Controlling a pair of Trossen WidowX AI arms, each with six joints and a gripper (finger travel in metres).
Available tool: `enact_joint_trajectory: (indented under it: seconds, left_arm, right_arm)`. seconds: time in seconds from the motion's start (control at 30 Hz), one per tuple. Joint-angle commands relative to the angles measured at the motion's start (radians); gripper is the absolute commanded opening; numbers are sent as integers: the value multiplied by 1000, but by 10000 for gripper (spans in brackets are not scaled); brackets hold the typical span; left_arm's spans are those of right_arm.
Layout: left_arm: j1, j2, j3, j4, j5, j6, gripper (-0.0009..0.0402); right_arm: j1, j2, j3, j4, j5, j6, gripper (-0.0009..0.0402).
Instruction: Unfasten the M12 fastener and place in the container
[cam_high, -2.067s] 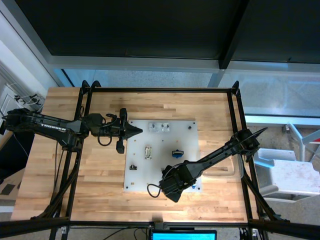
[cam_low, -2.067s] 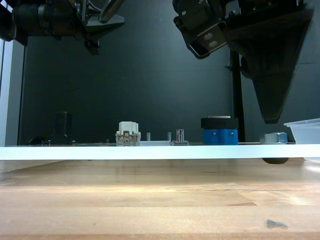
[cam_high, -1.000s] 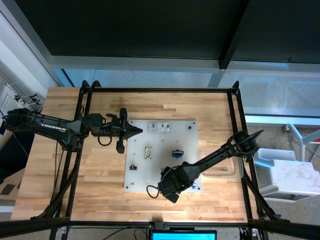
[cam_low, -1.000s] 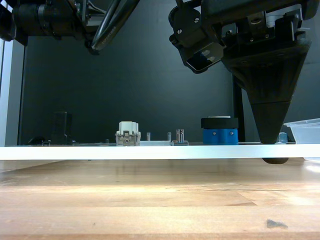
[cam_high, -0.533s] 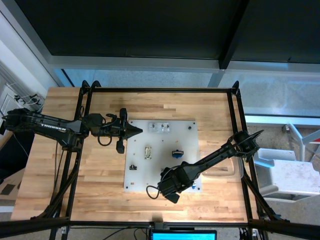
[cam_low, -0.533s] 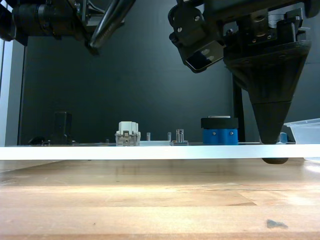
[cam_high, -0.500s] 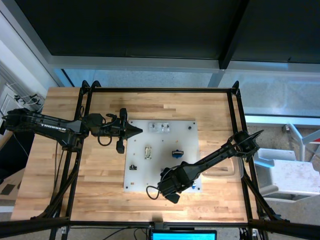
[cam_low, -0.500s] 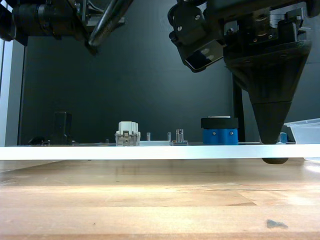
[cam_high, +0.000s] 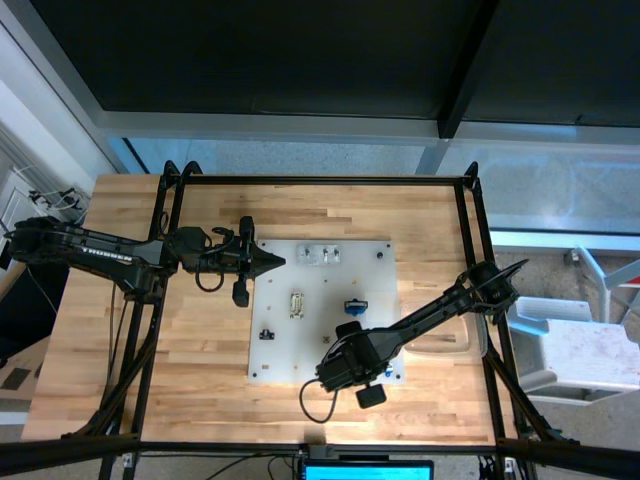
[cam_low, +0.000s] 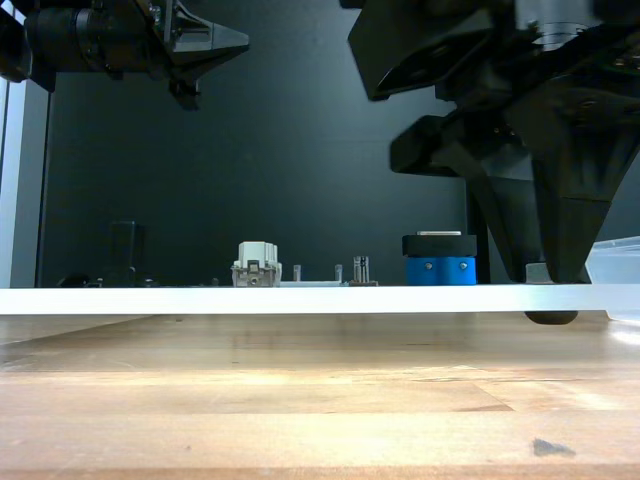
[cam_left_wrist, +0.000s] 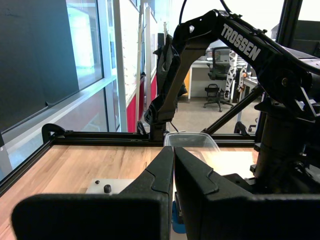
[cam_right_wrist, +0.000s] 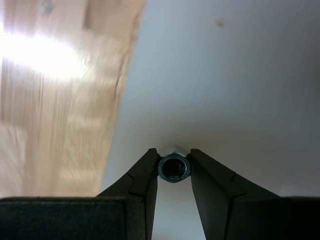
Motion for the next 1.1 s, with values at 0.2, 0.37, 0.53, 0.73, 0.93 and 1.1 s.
enact_joint_trajectory:
  seconds: [0.2, 0.37, 0.53, 0.73, 0.93, 1.1]
  left_arm:
    - [0, 0, 0, 0, 0, 0, 0]
    - [0, 0, 0, 0, 0, 0, 0]
    - [0, 0, 0, 0, 0, 0, 0]
    - [0, 0, 0, 0, 0, 0, 0]
    - [0, 0, 0, 0, 0, 0, 0]
    - [0, 0, 0, 0, 0, 0, 0]
  right_arm:
    - [0, -6, 2, 8, 0, -344, 18]
    - [0, -4, 2, 17, 0, -544, 18]
    - [0, -4, 2, 16, 0, -741, 18]
    - [0, -4, -2, 16, 5, -912, 18]
    - [0, -4, -2, 16, 32, -931, 26]
    - [0, -6, -2, 16, 32, -952, 41]
